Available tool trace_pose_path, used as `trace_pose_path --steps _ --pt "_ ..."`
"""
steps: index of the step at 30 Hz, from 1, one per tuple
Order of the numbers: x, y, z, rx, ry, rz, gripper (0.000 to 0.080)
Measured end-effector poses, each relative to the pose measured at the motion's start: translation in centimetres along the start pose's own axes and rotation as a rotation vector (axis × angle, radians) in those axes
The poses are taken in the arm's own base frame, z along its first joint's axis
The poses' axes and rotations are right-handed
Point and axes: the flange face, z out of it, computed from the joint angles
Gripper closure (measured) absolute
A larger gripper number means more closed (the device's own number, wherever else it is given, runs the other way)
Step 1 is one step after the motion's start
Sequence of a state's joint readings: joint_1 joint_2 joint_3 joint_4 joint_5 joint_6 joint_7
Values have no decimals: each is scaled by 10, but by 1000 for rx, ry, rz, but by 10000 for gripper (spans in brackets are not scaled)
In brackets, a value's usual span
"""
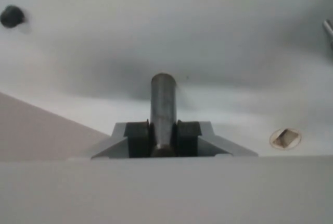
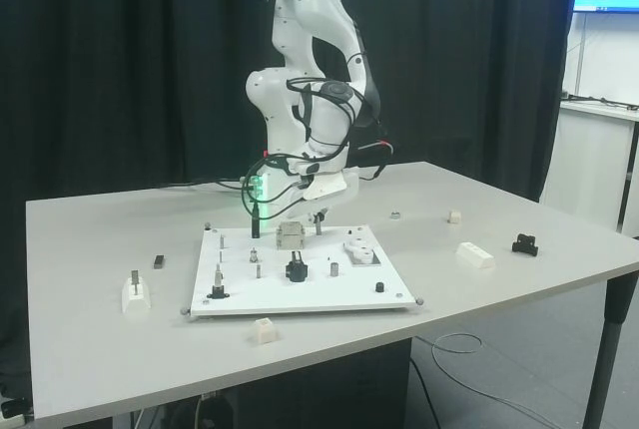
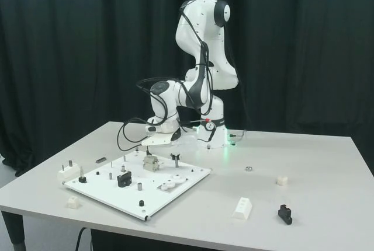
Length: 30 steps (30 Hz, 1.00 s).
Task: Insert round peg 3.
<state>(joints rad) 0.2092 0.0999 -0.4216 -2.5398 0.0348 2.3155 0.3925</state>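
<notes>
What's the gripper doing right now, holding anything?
Gripper: shut on the grey round metal peg, which sticks out between the two black fingers.

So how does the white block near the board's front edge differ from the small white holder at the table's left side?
The white block carries nothing on top; the white holder has a short grey pin standing in it. The block is lower, the holder taller. The block lies close to the white board, the holder farther off. Both rest on the grey table.

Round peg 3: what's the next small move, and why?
Probably carry the peg sideways over its hole, then lower. The hand is shut on it, above the white board, and no matching hole shows under the peg tip in the wrist view.
</notes>
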Motion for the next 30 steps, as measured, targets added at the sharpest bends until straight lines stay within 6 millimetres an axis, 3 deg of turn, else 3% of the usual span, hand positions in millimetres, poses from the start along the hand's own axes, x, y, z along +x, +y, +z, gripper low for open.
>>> trace_pose_path --steps 30 --pt "0 0 0 9 -4 10 696"
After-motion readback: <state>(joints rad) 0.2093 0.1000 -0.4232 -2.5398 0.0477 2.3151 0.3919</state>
